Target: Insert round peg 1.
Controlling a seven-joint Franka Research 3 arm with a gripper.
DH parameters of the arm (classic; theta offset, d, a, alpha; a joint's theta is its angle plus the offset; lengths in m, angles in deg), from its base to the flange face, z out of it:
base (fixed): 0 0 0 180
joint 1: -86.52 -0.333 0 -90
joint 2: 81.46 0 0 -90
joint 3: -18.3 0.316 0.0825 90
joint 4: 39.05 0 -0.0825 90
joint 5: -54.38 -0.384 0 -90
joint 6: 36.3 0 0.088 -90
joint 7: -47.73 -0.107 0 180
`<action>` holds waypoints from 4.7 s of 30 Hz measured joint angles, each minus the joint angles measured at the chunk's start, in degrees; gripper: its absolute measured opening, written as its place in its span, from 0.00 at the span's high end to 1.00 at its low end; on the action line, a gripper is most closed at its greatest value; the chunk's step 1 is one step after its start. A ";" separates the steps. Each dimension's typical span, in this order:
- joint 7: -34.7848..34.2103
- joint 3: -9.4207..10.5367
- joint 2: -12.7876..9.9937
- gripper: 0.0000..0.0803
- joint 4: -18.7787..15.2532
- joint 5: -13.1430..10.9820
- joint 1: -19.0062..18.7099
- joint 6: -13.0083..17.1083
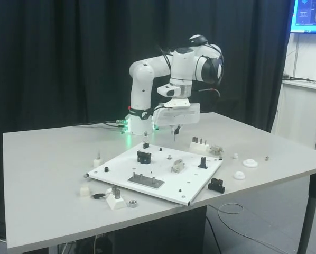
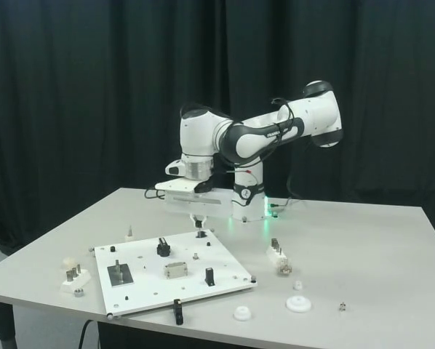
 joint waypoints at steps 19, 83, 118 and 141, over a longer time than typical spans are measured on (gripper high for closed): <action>-0.20 0.67 0.03 0.98 -8.20 -5.22 -7.12 3.71; -4.83 9.20 0.92 0.98 -11.61 -10.15 -10.78 13.05; -6.18 8.73 1.00 0.98 -12.69 -9.95 -12.27 12.03; -6.18 8.73 1.00 0.98 -12.77 -9.84 -12.32 12.14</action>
